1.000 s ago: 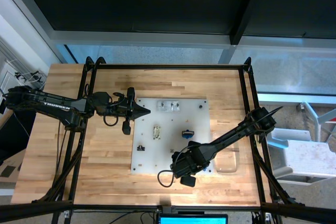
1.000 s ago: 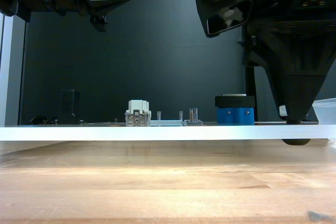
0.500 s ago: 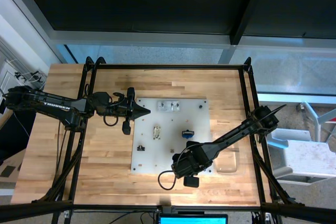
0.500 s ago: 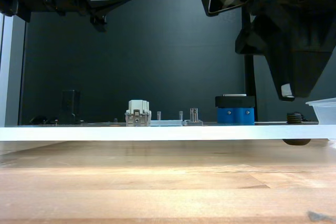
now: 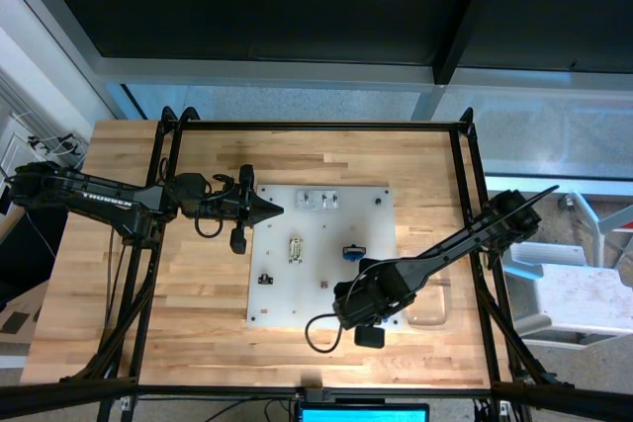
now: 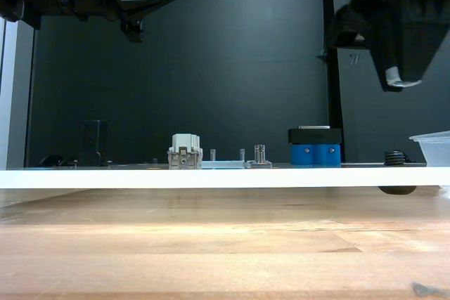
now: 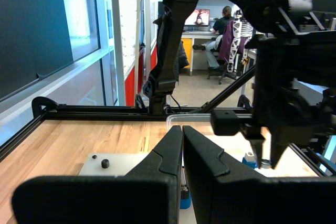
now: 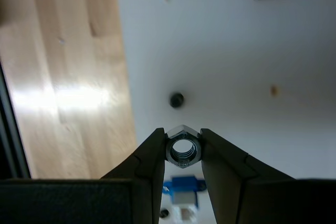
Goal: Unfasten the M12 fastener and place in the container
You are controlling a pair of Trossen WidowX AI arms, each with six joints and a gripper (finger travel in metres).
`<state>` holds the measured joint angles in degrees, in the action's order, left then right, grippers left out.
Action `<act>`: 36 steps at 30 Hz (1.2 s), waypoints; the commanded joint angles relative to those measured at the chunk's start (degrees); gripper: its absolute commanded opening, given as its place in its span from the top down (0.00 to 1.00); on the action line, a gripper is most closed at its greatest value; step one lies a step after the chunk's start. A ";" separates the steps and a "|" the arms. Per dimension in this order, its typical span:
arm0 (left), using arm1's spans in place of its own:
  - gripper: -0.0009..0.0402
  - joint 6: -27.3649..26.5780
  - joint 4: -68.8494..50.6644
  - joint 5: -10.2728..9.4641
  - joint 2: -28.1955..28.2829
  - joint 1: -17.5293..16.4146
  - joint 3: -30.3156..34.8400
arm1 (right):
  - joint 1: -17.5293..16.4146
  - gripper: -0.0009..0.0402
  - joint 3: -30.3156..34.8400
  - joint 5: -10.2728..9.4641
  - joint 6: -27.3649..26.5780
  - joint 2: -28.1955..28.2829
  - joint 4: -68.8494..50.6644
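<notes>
My right gripper (image 6: 402,81) hangs well above the white board (image 5: 318,244), near its near right edge, and is shut on the small silver M12 nut (image 8: 182,149). The nut sits upright between both fingertips. Under it, the black ribbed stud (image 6: 396,157) stands bare, also seen as the stud (image 8: 177,99) on the board. The clear container (image 5: 432,309) lies just right of the board, with its rim showing as the container (image 6: 432,144); nothing shows inside it. My left gripper (image 5: 275,210) hovers high over the board's far left edge, fingers together and holding nothing.
On the board stand a blue block with a dark top (image 6: 314,151), a white connector (image 6: 184,152) and a silver post (image 6: 259,154). A black frame (image 5: 463,205) runs around the wooden table. The right arm's cable loop (image 5: 318,328) hangs at the board's near edge.
The right gripper has risen straight off the stud with the nut and shifted a little right. The stud now shows bare. The left arm has not moved.
</notes>
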<state>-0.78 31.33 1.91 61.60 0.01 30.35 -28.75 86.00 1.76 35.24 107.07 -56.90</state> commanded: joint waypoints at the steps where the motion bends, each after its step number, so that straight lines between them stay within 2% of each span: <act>1: 0.98 0.02 0.02 0.00 0.00 -0.02 0.02 | -0.02 0.97 -3.58 0.15 0.07 -3.28 0.04; 11: 0.98 0.02 0.02 0.00 0.00 0.00 0.02 | -0.42 0.97 -16.68 0.15 0.09 -15.02 0.13; 16: 0.98 0.02 0.02 0.00 0.00 0.00 0.02 | -1.81 0.97 -21.77 0.13 0.09 -19.61 0.15; 36: 0.98 0.02 0.04 0.00 0.00 0.00 0.02 | -7.74 0.97 -37.09 0.11 0.55 -31.39 2.25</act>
<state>-0.78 31.33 1.89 61.60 0.01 30.35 -36.21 49.58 1.89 35.70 76.12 -54.96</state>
